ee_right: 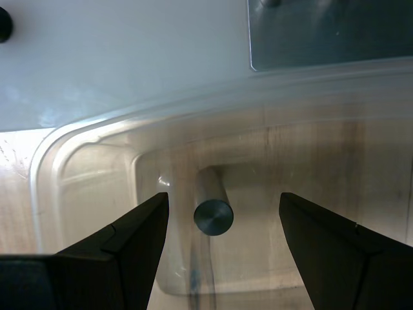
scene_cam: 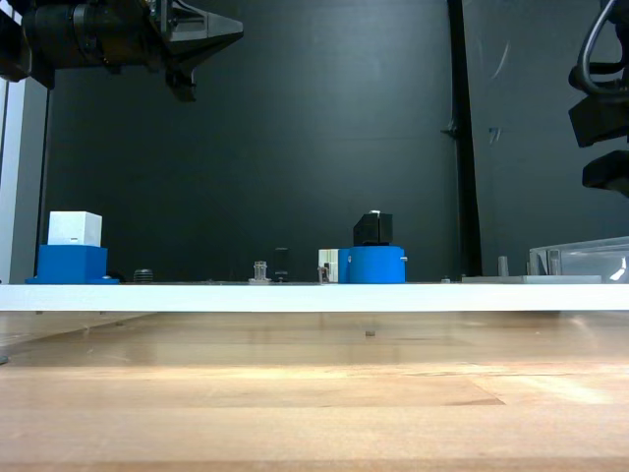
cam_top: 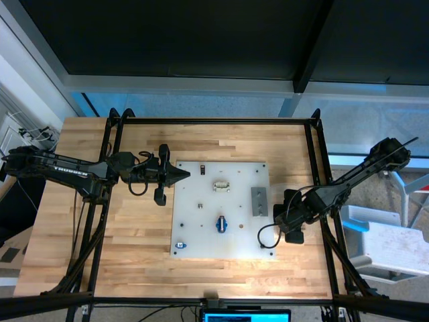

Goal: Pick the 16mm cylinder and place it in the taskboard

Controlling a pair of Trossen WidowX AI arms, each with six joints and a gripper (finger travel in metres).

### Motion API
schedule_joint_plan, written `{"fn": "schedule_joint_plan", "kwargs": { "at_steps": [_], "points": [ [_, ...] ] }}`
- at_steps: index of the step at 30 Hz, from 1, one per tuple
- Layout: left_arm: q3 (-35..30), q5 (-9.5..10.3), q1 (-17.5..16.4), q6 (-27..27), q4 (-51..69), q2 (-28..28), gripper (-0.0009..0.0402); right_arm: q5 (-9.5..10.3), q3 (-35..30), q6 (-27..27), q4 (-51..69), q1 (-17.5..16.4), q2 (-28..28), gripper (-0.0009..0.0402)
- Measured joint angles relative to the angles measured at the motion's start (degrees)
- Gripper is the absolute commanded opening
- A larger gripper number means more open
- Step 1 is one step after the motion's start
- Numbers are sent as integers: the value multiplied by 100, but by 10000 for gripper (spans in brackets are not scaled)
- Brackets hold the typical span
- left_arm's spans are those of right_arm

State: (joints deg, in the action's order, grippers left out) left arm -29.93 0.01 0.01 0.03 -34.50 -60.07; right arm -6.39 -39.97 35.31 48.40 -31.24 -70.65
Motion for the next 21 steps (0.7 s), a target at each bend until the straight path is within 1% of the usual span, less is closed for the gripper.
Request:
{"fn": "schedule_joint_plan", "kwargs": {
  "at_steps": [17,21],
  "points": [
    [-2,0,0,0,0,0,0,2,184,20,-219,4,-28,240],
    [-2,0,0,0,0,-2,0,2,184,24,-254,11,-28,228]
  ]
}}
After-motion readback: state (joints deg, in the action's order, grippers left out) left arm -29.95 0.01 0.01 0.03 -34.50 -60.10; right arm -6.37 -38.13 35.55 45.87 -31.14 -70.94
